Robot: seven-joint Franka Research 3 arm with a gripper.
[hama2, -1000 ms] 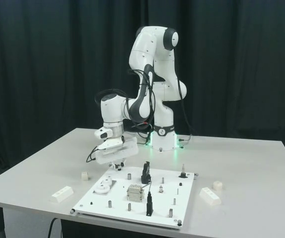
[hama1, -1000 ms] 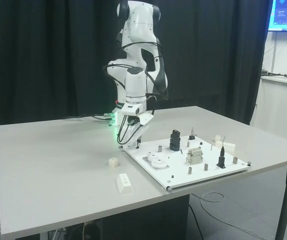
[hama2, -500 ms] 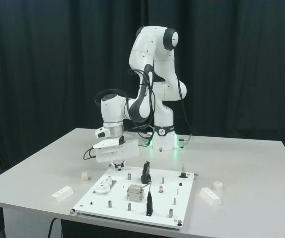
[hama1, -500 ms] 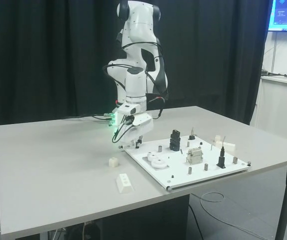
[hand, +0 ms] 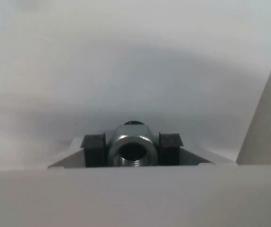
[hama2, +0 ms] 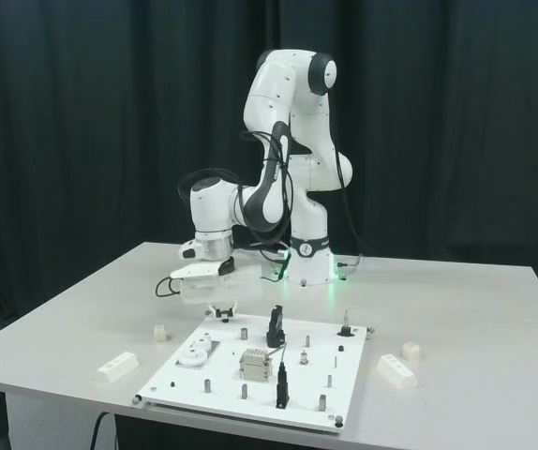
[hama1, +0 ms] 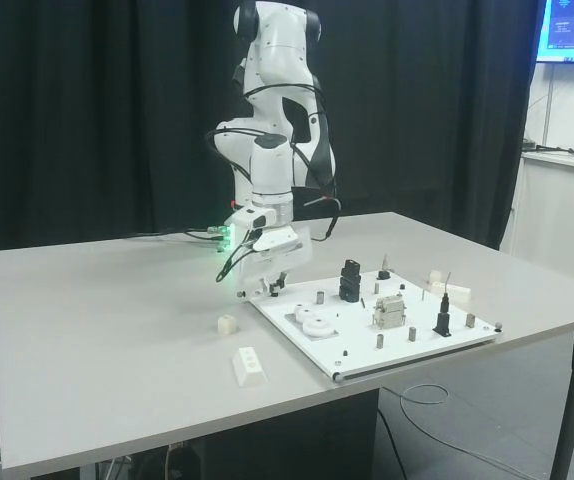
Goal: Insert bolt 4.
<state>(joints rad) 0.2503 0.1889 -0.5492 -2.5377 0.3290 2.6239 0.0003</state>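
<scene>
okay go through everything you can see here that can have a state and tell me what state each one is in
pincer: shut on the bolt, raised above the board's corner.
bolt: held between the fingers, not yet inserted.
white board: flat on the grey table, with parts standing upright on it.
base light: lit green.

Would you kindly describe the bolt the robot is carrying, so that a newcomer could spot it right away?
Start at the white arm and follow it down to its hand, which hangs above the far corner of the white board. The bolt is the grey metal piece pinched between the two black fingertips. Unlike the pegs on the board, it is off the surface.
</scene>
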